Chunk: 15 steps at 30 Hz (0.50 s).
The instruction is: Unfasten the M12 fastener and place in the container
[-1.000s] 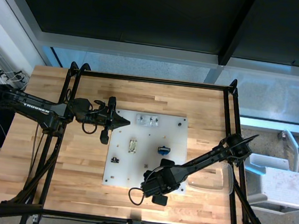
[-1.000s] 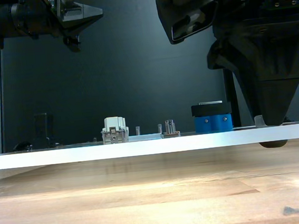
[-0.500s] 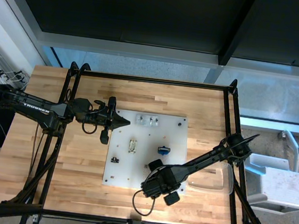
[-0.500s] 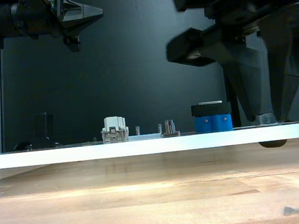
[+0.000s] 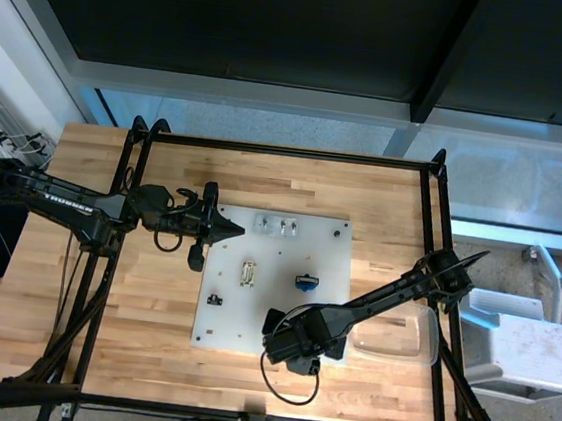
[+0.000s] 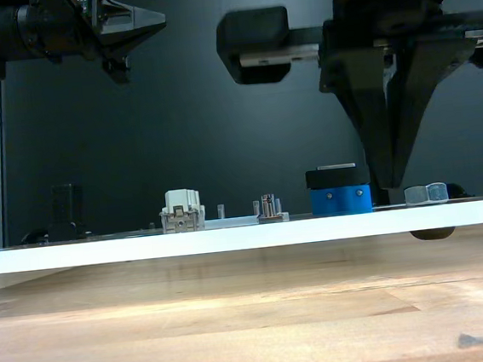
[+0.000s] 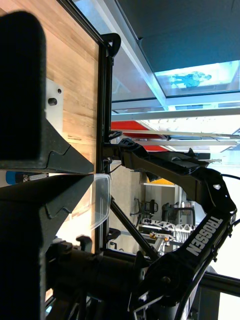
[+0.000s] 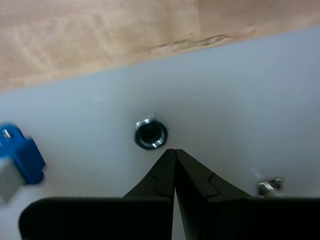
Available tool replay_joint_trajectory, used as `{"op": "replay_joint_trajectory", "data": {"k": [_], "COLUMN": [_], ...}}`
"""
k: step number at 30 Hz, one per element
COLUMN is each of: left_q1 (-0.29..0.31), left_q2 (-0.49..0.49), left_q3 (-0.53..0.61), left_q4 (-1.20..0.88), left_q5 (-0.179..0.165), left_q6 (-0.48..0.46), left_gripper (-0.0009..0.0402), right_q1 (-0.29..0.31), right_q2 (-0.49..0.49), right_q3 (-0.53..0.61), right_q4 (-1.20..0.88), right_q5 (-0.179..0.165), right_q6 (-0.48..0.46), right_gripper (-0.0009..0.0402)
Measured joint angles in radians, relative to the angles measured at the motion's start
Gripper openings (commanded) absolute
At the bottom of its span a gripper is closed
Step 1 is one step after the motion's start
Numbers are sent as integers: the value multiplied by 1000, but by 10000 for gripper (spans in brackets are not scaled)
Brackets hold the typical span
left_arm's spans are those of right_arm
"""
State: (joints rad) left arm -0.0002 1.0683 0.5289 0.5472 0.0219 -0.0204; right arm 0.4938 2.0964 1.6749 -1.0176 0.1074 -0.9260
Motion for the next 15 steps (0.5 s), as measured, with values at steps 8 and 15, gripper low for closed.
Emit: {"op": "replay_joint_trajectory", "data": {"k": [8,15], "left_q1": [0,0], "left_q2": [0,0], "left_q3": [0,0], "left_q4": [0,0], "left_q5": [0,0], "left_q6": [0,0], "left_gripper": [0,0], "right_q1": [2,5], "right_q2": [0,-20], "right_q3": [0,-1], "right_q4": [4,5], "right_q5": [-17,-21], "right_q6": [-19,10], "right_gripper": [2,2]}}
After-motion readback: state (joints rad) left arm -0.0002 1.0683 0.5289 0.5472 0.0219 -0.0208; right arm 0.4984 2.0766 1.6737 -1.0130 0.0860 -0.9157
